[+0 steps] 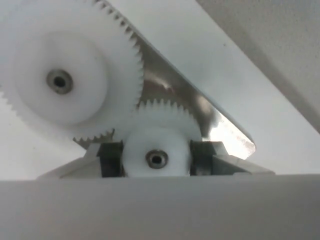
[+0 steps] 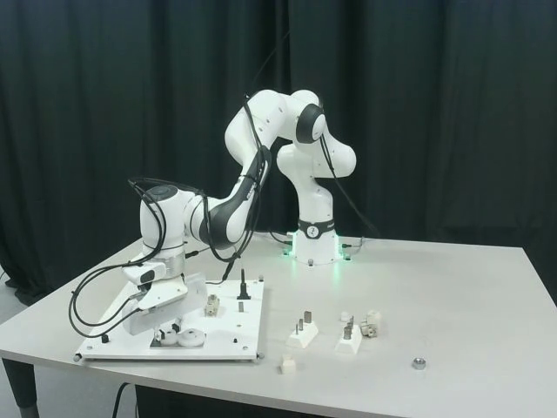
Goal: Insert medium gear.
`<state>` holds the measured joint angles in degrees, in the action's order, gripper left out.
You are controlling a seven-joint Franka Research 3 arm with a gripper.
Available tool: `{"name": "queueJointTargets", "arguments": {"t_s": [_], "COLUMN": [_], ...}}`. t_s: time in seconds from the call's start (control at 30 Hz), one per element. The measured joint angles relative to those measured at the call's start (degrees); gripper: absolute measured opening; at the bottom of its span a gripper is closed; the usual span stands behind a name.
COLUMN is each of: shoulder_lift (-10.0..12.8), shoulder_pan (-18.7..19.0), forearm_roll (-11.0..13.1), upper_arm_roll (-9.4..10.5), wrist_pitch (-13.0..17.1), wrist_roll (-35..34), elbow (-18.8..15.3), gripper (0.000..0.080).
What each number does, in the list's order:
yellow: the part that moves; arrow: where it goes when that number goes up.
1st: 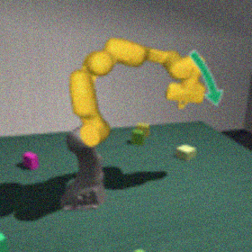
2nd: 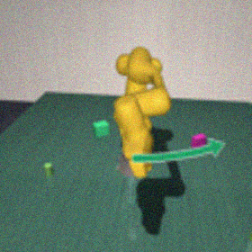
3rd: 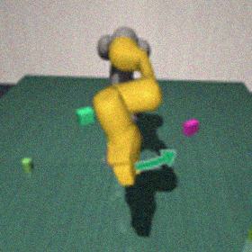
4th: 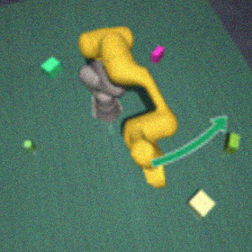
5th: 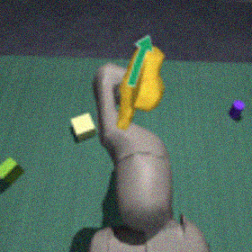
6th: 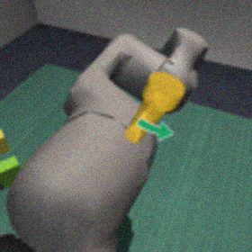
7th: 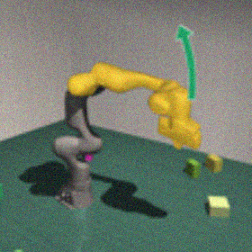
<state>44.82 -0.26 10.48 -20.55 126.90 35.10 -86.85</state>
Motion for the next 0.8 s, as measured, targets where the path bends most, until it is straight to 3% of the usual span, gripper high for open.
{"name": "queueJointTargets", "arguments": {"t_s": [0.5, 0.53, 0.8], "shoulder_lift": [-0.15, -0.22, -1.96], "shoulder_pan": [-0.01, -0.01, -0.01], "forearm_roll": [-0.13, -0.23, -1.0], "upper_arm_roll": [-0.14, -0.17, -0.4], "wrist_pitch": [-0.7, -0.9, -4.35], "wrist_roll": [-0.73, -0.73, -3.04], "elbow": [0.01, 0.04, 0.91], "gripper": [0.0282, 0.0479, 0.0479]}}
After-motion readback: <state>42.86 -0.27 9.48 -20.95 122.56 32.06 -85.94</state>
